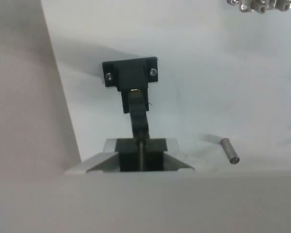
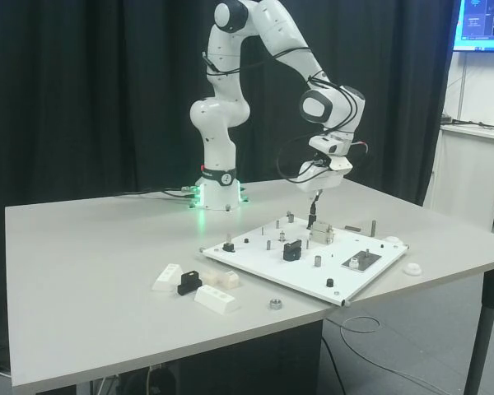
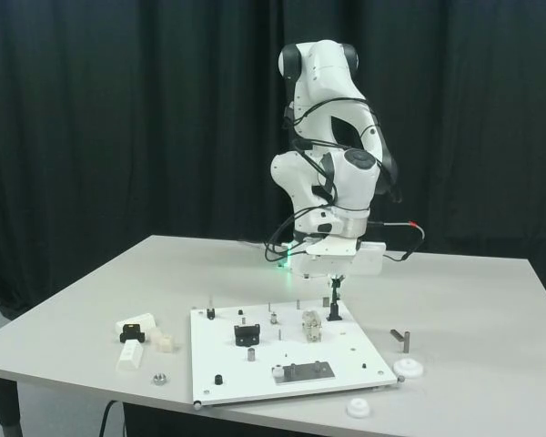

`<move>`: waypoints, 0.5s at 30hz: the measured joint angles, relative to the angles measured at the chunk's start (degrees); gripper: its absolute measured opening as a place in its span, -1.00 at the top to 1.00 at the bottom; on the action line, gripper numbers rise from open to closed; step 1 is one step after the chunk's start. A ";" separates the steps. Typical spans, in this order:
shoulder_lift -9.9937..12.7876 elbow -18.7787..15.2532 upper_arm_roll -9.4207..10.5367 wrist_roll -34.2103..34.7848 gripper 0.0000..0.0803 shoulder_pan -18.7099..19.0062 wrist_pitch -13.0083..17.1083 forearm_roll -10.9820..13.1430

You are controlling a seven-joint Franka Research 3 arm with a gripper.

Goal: Remove USB.

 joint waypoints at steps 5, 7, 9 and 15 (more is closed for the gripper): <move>0.00 0.04 0.00 0.00 0.93 0.00 -0.14 0.00; 0.00 0.08 0.00 0.00 0.93 0.00 -0.34 0.00; 0.00 0.12 0.00 0.00 0.93 0.00 -0.55 0.00; -0.36 0.29 0.00 0.00 0.95 0.00 -1.43 0.00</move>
